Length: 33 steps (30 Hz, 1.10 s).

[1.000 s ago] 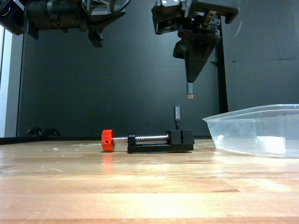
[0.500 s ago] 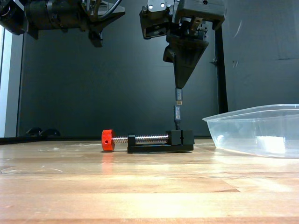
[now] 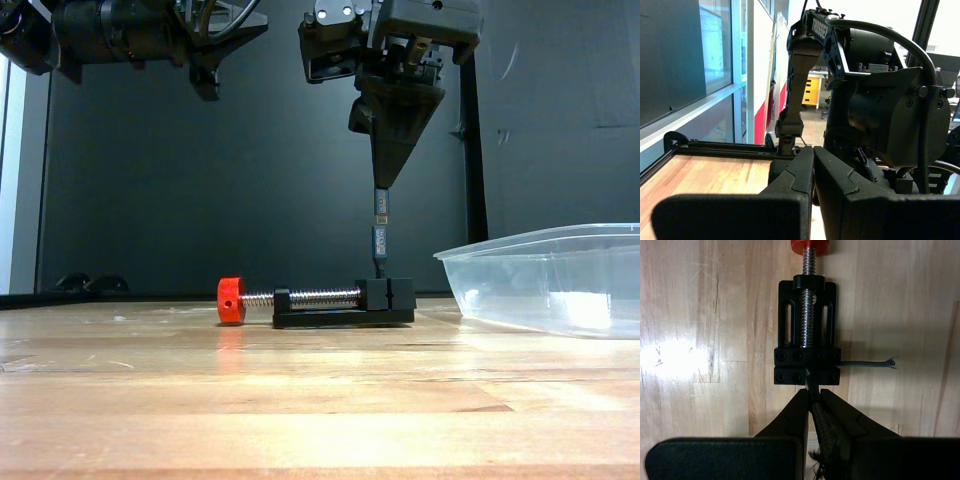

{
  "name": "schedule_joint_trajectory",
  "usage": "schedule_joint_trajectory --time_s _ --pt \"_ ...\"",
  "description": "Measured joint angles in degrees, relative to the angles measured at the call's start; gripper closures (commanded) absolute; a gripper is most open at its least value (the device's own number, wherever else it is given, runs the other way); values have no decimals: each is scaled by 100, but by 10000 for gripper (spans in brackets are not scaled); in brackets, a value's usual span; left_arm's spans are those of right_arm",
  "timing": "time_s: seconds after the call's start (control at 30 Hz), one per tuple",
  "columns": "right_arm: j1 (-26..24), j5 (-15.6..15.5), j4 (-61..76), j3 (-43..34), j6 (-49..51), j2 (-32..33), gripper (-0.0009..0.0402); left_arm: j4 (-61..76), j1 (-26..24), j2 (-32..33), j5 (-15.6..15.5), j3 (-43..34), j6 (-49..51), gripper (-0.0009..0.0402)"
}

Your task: Pick the usb-c connector and install on the hub

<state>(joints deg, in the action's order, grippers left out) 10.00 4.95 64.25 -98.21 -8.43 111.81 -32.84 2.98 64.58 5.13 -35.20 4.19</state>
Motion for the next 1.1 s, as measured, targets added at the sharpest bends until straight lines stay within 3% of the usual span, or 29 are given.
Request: schedule_joint_trajectory --time_s 1.1 --pt "-55 2 -105 26 39 9 393 2 0 0 -2 0 0 393"
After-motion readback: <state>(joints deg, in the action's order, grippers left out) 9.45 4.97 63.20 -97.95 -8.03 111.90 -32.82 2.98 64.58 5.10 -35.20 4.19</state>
